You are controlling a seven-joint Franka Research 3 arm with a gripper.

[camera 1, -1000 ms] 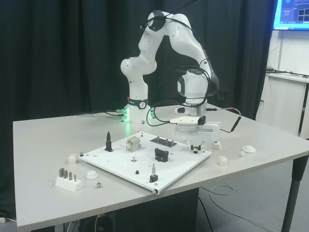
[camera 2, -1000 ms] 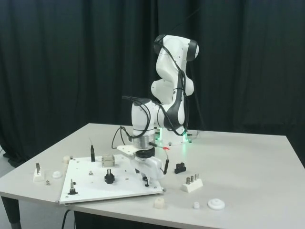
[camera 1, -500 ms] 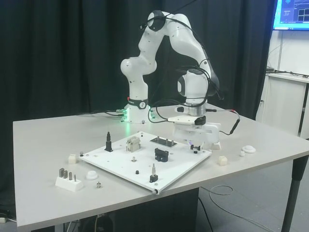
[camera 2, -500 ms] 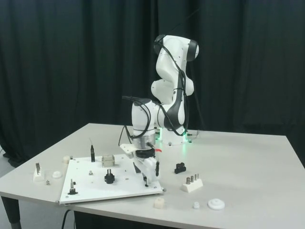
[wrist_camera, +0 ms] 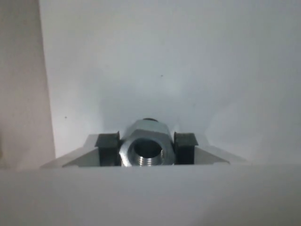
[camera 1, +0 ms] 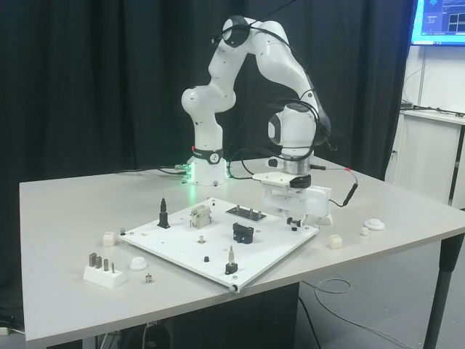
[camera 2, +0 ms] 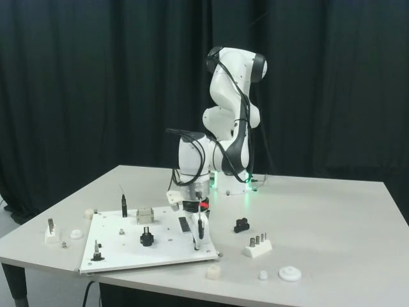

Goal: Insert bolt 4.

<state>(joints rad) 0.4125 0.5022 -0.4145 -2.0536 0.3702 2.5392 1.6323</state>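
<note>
Bolt 4 (wrist_camera: 146, 149) clenched between gripper (camera 1: 294, 222) pads.
We see arm bent low over white board (camera 1: 218, 243) edge; black clip (camera 1: 243, 233) nr.

You see a white robot arm (camera 1: 251, 69) with black cabling, bolted on a plain grey table (camera 1: 65, 211). Behind the arm hangs a black pleated curtain (camera 2: 96, 83). At the arm's base glows a green light (camera 1: 190, 173). In front of that base lies a flat white square board (camera 1: 218, 243) dotted with small black fixtures. In the wrist view, a grey hexagonal metal bolt (wrist_camera: 145, 147) sits between black finger pads (wrist_camera: 107, 142).
</note>
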